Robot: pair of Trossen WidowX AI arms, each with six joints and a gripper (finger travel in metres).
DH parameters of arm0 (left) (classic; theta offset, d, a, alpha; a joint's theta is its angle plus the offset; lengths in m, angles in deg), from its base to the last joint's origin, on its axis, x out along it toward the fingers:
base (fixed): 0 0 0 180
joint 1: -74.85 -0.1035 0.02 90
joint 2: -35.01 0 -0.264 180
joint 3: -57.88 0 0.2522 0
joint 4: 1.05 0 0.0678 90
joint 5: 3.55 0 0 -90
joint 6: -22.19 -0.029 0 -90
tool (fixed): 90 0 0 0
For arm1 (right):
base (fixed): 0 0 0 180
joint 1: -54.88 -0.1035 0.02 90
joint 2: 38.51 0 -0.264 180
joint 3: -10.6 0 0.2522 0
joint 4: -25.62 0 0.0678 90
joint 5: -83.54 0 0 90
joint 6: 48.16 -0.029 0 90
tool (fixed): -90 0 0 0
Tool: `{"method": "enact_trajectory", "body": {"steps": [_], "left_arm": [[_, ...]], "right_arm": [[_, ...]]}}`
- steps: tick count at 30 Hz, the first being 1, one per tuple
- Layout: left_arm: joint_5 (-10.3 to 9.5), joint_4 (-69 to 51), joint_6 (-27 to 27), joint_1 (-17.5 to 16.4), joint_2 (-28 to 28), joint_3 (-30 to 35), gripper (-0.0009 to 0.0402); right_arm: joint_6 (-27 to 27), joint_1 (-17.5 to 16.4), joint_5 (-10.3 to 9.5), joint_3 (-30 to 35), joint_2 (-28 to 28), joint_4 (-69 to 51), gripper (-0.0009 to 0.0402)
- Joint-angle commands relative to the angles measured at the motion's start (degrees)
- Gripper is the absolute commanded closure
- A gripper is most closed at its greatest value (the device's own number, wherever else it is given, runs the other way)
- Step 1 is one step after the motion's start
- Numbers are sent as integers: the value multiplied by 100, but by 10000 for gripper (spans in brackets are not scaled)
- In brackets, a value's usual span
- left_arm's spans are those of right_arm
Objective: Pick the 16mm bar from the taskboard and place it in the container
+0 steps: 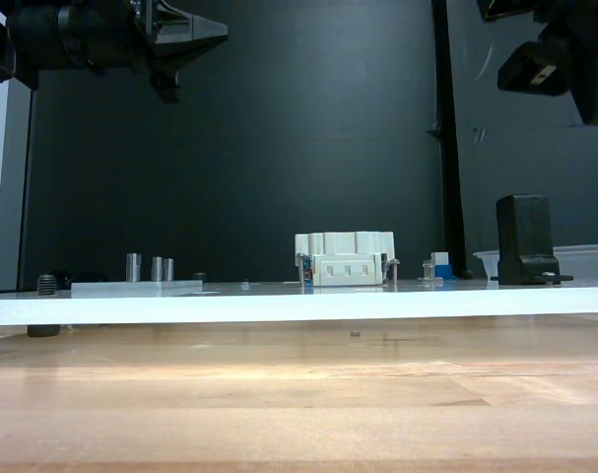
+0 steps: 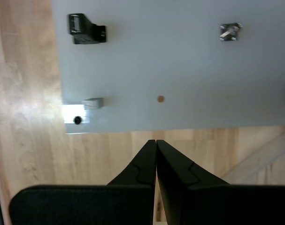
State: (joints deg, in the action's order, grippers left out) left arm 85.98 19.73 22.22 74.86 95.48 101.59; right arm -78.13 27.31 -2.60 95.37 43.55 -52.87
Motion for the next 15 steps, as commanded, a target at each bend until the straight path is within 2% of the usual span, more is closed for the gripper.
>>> {"method": "enact_trajectory", "body": {"steps": [1,15], "left_arm": [[2,0,-2,-2,2,0,393],[2,0,-2,0,0,0,393]], "right_arm": [[-109,-133,-9,236,197,-87,393],[-616,-651,-44,640,793,-127,393]]}}
